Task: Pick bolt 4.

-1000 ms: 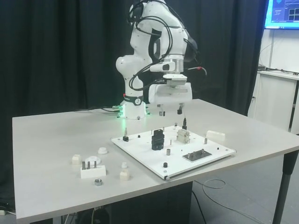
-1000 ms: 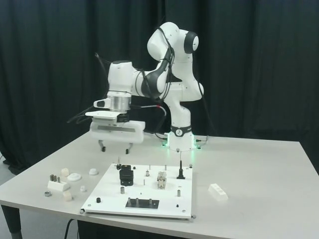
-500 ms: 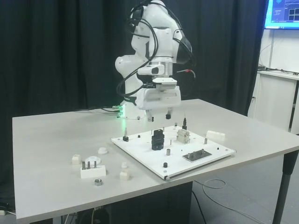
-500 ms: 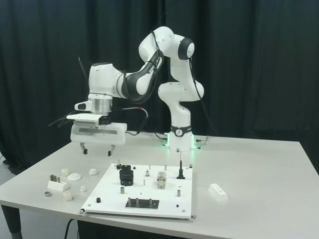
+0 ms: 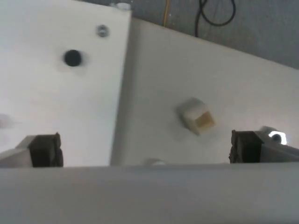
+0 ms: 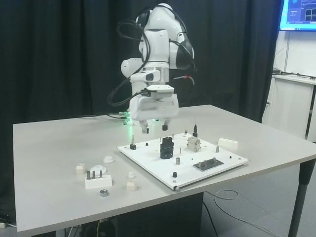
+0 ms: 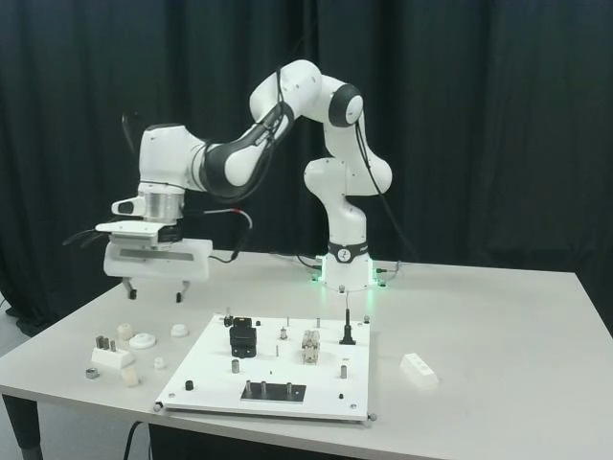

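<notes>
Steel, seemingly, the short bolts (image 6: 94, 173) stand in a white holder (image 6: 98, 182) on the bench (image 6: 49, 148), well below and aside of the wide-open, empty claw (image 6: 154, 129); whichever is bolt 4 looks light, stiff and slick, best pinched across its head.

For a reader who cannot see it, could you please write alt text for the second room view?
A white robot arm reaches out over a grey table, its open gripper hanging above small white parts beside a white board that carries small fixtures. Black curtains hang behind.
</notes>
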Controlling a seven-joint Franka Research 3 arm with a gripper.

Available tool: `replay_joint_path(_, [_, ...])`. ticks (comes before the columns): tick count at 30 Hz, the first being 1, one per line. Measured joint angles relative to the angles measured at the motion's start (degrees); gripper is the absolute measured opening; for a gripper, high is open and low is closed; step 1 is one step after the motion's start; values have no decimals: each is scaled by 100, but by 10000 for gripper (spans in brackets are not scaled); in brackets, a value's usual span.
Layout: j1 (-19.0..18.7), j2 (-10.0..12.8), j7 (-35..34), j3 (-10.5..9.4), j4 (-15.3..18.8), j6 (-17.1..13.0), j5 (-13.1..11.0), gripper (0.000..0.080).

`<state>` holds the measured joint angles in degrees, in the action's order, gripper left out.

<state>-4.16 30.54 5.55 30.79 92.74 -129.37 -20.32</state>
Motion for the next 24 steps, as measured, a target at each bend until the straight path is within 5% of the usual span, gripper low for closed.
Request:
replay_joint_path(11, [494,291,434,-1,-249,53,-341,800])
replay_joint_path(24, [1028,615,1387,-3,-363,56,-1057,800])
